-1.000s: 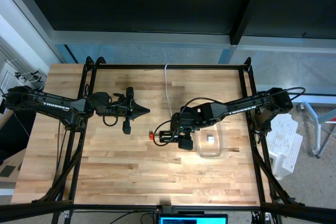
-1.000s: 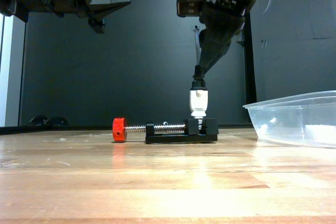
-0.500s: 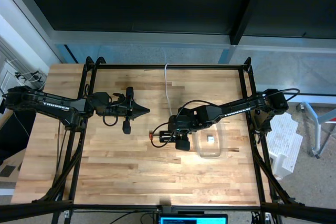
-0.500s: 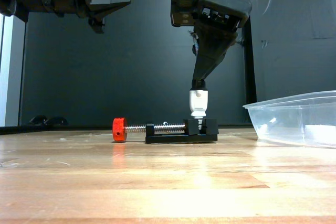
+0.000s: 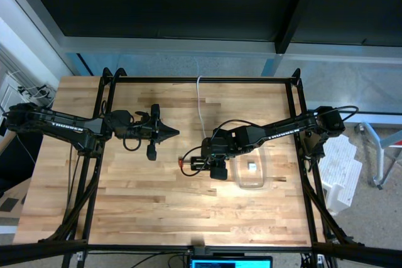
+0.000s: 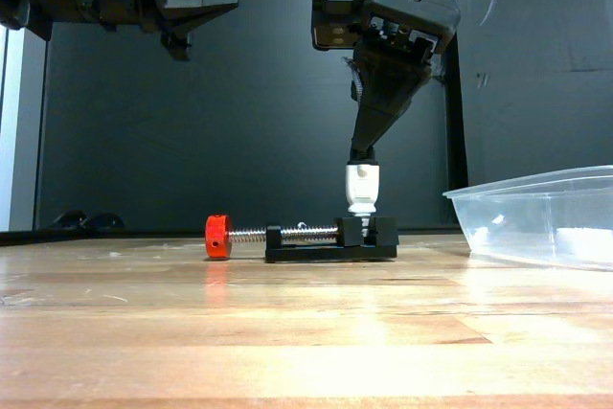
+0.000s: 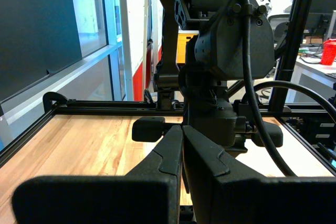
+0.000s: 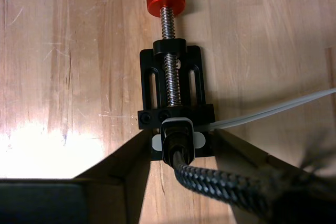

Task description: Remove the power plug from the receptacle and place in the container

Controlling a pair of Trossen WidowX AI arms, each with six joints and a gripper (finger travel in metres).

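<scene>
Right gripper (image 6: 362,150) hangs straight down over the socket block (image 6: 330,239), and I read it as open. From its wrist camera the two fingers (image 8: 128,163) stand on either side of the plug (image 8: 178,141), with a sliver of gap on each side, not pinching it. The plug sits upright in the white socket at the end of the block away from the red knob (image 6: 217,237), and its braided cord runs up between the fingers. Nearest me, to the right of the block and apart from it, lies the clear tray (image 6: 536,208) with a small white cube (image 5: 251,166) inside. Left of the block and a little farther back, the left gripper (image 5: 173,132) hovers high above the table (image 5: 144,211), closed on nothing and pointing toward the block. Beyond the block, a white cable (image 5: 200,105) runs to the table's far edge.
</scene>
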